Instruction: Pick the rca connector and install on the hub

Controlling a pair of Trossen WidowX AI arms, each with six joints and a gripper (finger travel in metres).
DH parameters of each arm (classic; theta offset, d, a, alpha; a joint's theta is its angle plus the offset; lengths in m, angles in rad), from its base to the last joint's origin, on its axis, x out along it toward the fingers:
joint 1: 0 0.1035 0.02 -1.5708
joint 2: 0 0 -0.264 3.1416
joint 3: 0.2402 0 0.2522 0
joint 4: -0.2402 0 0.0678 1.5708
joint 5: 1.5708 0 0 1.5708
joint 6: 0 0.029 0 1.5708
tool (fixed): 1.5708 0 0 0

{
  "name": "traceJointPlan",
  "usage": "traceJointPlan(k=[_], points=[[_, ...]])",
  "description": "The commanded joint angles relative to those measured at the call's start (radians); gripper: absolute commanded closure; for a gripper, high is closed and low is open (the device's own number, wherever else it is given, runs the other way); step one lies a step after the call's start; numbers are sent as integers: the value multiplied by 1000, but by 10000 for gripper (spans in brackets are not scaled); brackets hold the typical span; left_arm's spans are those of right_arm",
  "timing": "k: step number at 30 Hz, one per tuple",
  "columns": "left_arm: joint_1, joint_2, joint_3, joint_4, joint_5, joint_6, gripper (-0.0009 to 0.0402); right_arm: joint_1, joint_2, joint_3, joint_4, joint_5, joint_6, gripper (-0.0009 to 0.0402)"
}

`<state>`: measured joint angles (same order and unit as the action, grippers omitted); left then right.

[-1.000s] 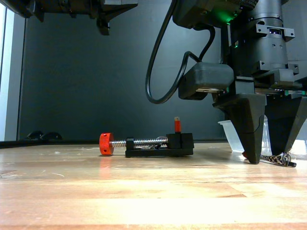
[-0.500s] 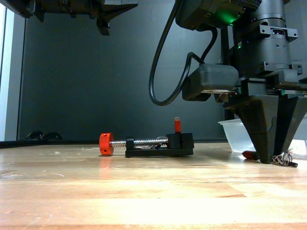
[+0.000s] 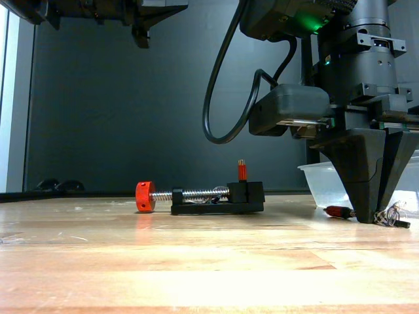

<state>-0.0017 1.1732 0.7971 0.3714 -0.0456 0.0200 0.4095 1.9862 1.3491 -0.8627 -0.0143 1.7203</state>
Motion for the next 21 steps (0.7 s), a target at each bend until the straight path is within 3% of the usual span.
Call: traceJointPlan(k=[1, 3, 8, 13, 21], points=[[0, 0, 0, 0, 0, 0, 393, -2, -42, 2, -35, 5, -91, 393], [0, 0, 0, 0, 0, 0, 393, -6, -72, 2, -58, 7, -135, 393], [0, 0, 0, 0, 0, 0, 393, -15, -164, 2, -72, 58, -251, 393], [0, 0, 0, 0, 0, 0, 393, -47, -230, 2, -98, 56, -345, 393], [0, 0, 0, 0, 0, 0, 393, -115, -279, 45, -196, 39, -636, 393]])
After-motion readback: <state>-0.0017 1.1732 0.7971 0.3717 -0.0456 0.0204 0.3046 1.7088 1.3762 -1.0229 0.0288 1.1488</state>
